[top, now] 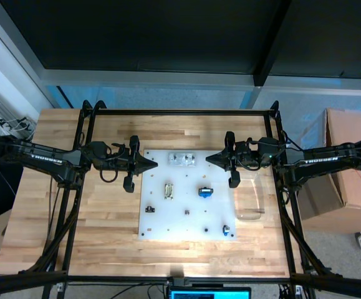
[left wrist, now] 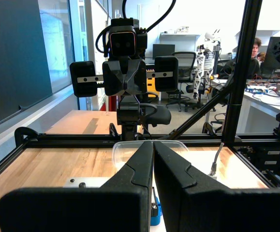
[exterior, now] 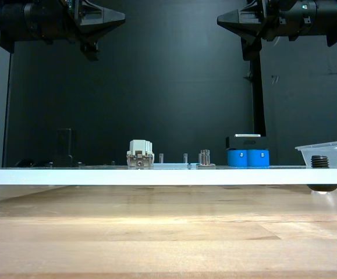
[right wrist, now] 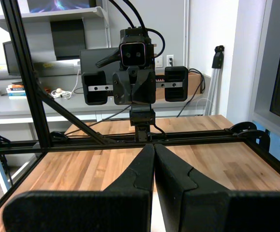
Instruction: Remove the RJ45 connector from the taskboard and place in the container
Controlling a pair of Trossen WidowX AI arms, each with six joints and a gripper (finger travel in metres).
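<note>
The RJ45 connector (top: 168, 190) looks to be the pale plug standing upright in its seat on the white taskboard (top: 168, 227); in the low view the plug (exterior: 140, 156) sits in a grey metal base. No gripper touches it. My left gripper (top: 155, 163) hangs high over the board's left edge, fingers shut, holding nothing (left wrist: 153, 143). My right gripper (top: 207, 159) faces it from the board's back right, equally high, also shut and holding nothing (right wrist: 154, 145). The clear container (top: 249, 216) lies just right of the board, below the right arm.
On the board are also a clear block (top: 182, 159) at the back, a blue part (top: 205, 192) in the middle and a small blue piece (top: 227, 231) near the front. A black threaded piece (exterior: 323, 161) lies in the container. A black frame (top: 180, 113) rings the table.
</note>
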